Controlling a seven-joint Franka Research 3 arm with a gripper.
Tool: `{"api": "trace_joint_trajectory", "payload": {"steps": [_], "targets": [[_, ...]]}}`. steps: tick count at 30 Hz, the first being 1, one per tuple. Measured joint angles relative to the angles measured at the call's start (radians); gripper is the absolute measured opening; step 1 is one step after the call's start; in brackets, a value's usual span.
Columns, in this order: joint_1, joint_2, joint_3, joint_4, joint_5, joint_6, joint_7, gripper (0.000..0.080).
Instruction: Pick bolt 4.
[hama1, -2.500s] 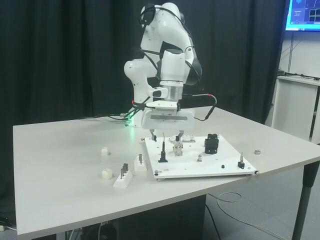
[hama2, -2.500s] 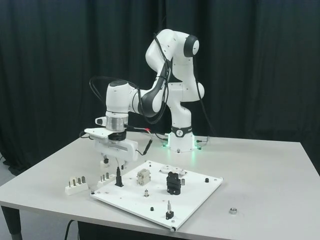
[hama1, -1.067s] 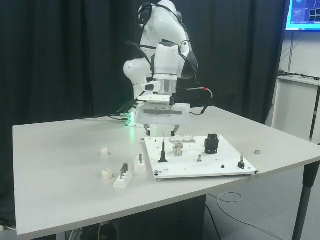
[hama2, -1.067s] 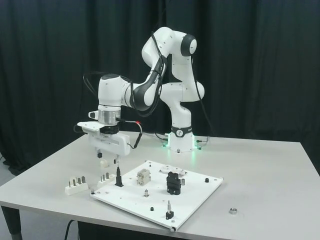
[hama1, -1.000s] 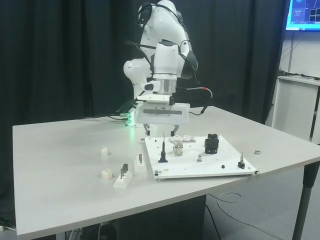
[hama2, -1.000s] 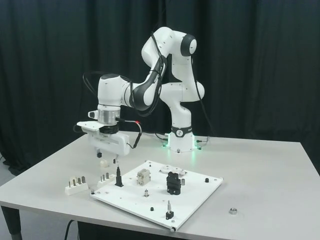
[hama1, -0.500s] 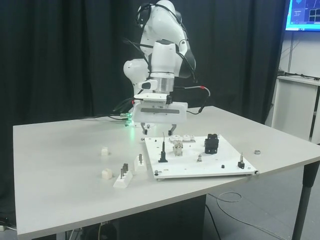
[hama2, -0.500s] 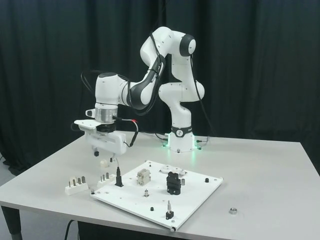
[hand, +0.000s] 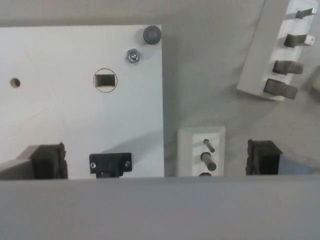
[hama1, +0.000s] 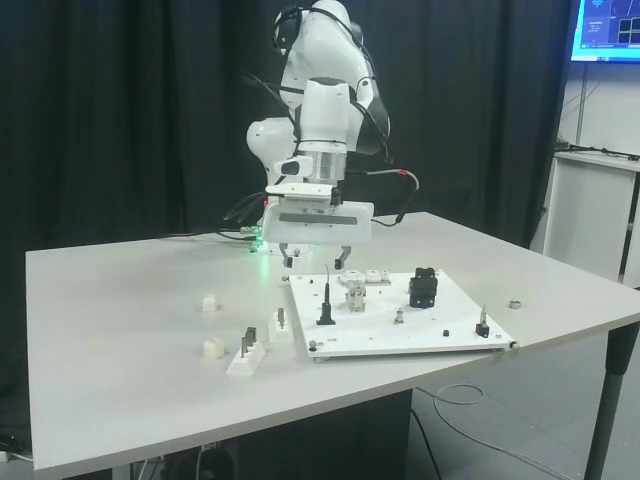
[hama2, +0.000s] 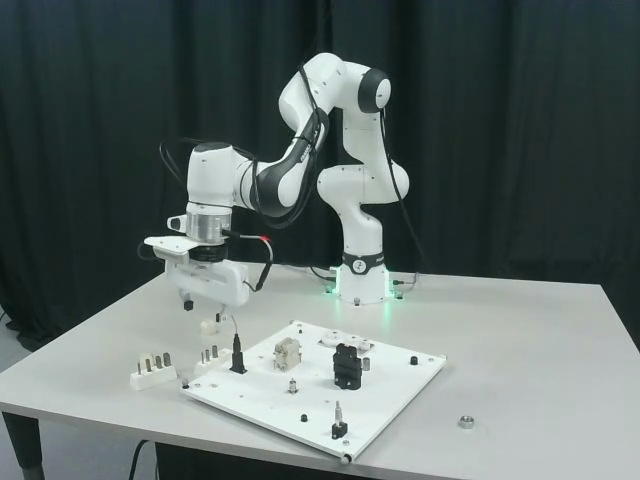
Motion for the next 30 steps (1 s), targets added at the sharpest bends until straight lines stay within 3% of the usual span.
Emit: {"api": "trace_joint_trajectory", "payload": {"steps": [11,30], "targets": [[0.000,0.001,0.025,0.021,0.012,-0.008,0.000,0.0800],[0.029,0.001,0.147,0.111,0.069,-0.083,0.068,0.0800]]}}
